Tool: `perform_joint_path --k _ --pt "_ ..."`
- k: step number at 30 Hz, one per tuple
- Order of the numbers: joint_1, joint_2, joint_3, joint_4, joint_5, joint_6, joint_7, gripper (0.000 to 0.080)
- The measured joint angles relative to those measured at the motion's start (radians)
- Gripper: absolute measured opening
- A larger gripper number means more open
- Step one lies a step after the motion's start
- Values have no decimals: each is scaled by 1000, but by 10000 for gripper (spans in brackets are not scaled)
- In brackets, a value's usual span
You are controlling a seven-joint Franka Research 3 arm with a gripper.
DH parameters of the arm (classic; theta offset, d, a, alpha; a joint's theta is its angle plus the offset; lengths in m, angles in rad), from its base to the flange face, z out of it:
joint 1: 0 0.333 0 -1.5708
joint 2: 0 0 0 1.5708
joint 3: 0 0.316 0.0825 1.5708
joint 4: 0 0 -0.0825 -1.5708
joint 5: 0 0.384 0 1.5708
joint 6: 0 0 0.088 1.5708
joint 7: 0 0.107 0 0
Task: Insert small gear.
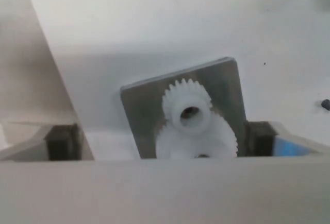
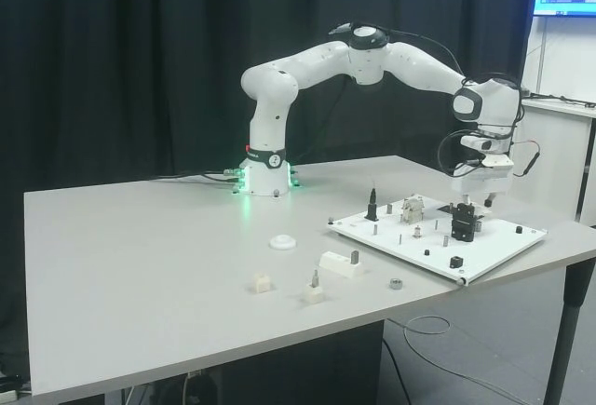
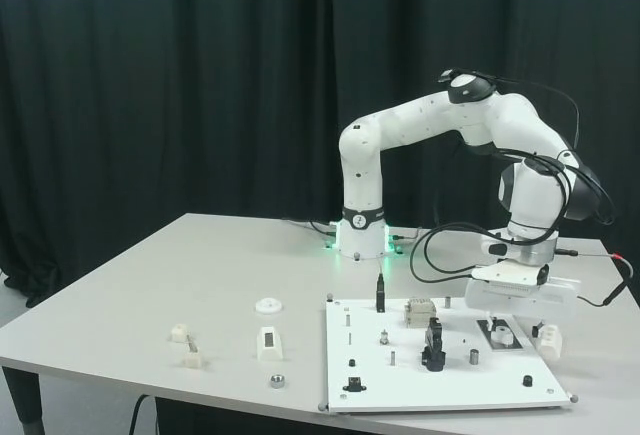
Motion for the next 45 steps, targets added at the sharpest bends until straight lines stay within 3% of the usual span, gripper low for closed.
perform_joint_path --k 1,2,8,9,17,18,35,45 --pt "0 0 0 0 0 1 0 793" --pt "-1 0 0 0 0 2 0 650" --pt "-8 1 1 -2 0 6 1 650" --pt "-10 1 2 -3 0 7 1 490" --pt "-23 -2 11 -6 5 16 1 490" --pt "-23 -2 11 -6 6 16 1 187" --pt "-31 -9 11 -7 20 7 -29 173" --pt "-33 -11 10 -9 20 4 -126 141"
